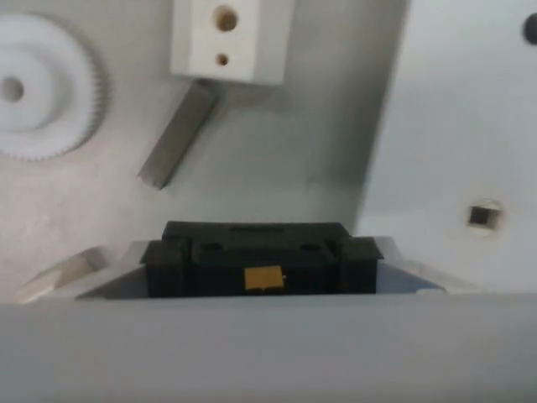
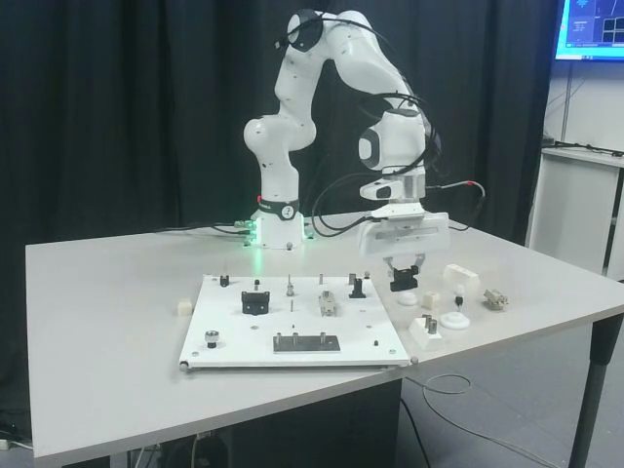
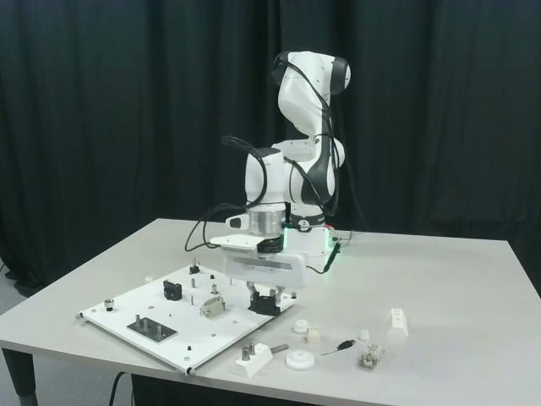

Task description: Place D-SUB.

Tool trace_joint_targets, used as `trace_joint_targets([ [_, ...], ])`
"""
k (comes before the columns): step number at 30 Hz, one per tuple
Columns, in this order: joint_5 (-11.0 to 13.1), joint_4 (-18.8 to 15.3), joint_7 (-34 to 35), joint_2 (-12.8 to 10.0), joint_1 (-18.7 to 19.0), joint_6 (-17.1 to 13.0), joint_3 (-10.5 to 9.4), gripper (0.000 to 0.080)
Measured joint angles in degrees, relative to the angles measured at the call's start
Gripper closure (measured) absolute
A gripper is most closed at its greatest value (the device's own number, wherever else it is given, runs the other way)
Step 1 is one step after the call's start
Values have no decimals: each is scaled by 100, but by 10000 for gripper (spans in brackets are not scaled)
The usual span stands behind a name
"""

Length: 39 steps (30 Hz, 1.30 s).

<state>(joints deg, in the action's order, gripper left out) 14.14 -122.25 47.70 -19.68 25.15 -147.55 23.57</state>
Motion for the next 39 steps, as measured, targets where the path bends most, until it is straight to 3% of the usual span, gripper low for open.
trace_joint_targets([
  [10, -32, -77, 54, -126, 170, -262, 0, 423],
  [17, -136, -79, 54, -221, 193, -325, -2, 423],
  [39, -141, -78, -96, -450, 195, -629, -139, 423],
])
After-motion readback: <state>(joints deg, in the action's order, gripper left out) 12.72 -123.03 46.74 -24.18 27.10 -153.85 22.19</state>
